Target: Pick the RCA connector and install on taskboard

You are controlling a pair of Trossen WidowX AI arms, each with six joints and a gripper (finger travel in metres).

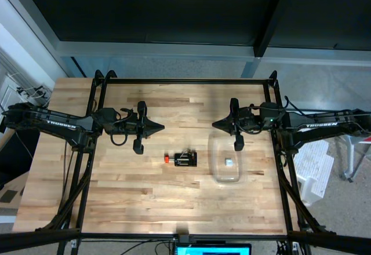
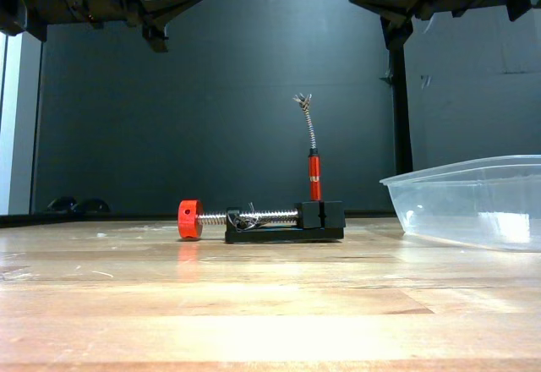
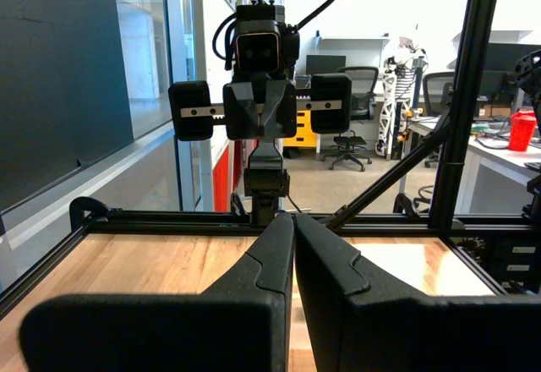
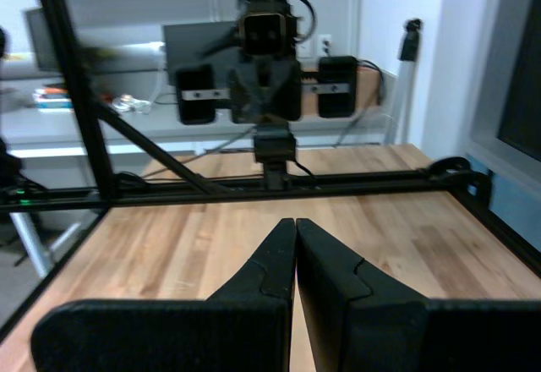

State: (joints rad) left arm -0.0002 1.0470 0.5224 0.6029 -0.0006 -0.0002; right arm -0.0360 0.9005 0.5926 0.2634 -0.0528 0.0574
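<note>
The left gripper (image 1: 159, 128) hangs high over the table (image 1: 133, 208), left of centre, pointing inward. Its 2 fingers (image 3: 262, 262) are pressed together and hold nothing. The right gripper (image 1: 214, 124) hangs at about the same height on the opposite side, facing the left one. Its fingers (image 4: 266, 266) are also pressed together and empty.

The taskboard (image 1: 185, 159) lies flat on the wood between the 2 grippers and nearer the table's front edge, well below both. Its red knob (image 2: 190, 219) sticks out at its left end on a silvery screw. At its other end a thin red stem (image 2: 314, 176) stands upright, topped by a bent spring.

The RCA connector is too small to pick out. Just right of the taskboard sits a clear tray (image 1: 212, 156) holding 1 small whitish square (image 1: 228, 162).
</note>
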